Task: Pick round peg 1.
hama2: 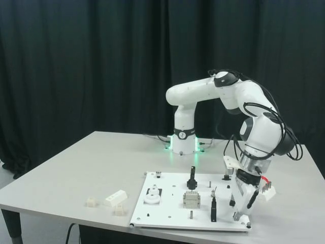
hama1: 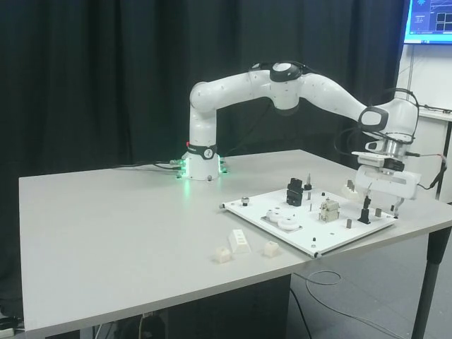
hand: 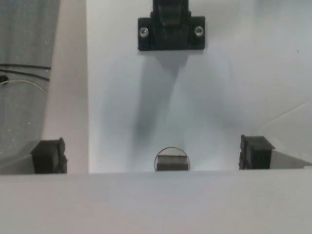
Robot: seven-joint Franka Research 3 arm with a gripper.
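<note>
Round peg 1 (hand: 171, 160) upright, long axis vertical, between gripper (hand: 151, 155) fingers.

Round peg 1 (hand: 171, 160), short grey cylinder, upright on white board

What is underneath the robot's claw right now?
Under the gripper lies the white board. A small round peg stands on it between the open jaws, with a black bracket farther off. The peg's lower part is hidden behind the gripper's body.

A robotics lab — black curtains (hama2: 76, 61), a grey table (hama1: 106, 212), a wall screen (hama1: 429, 21).
</note>
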